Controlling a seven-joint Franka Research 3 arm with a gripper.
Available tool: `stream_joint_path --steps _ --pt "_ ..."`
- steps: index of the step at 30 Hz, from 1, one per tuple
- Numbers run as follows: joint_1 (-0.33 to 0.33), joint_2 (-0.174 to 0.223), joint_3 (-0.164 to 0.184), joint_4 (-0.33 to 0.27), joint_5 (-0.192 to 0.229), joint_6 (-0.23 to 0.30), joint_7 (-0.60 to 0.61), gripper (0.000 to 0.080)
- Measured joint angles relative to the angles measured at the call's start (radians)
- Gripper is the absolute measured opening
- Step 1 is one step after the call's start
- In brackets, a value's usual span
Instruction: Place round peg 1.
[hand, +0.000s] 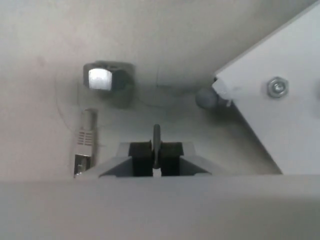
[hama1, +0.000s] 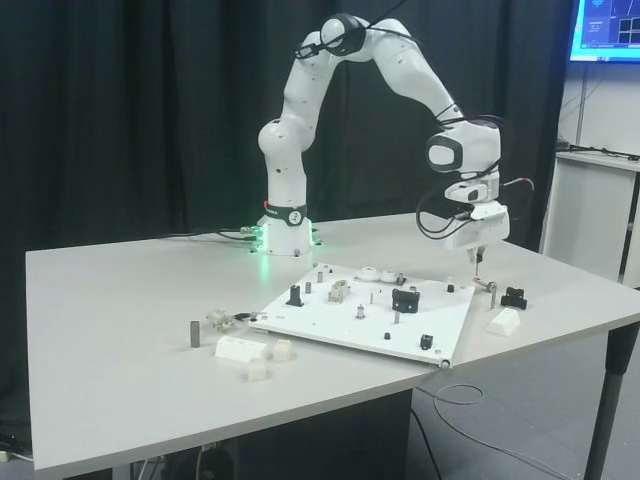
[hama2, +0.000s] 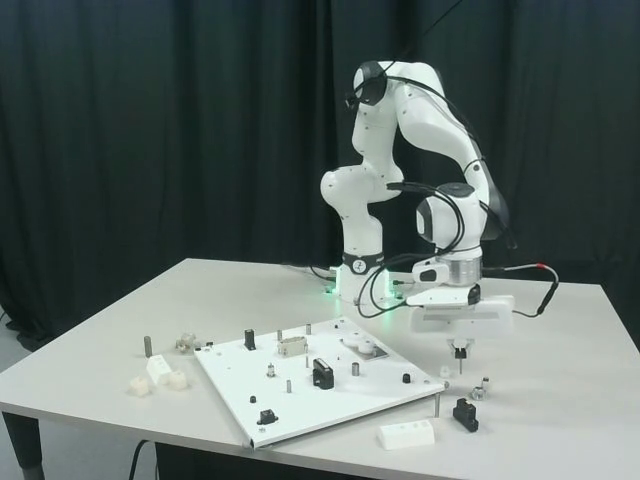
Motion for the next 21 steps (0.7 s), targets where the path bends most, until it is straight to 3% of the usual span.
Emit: stream_joint_path --steps 21 --pt "0.044 0.024 0.006 -0.03 0.0 0.061 0.048 0.0031"
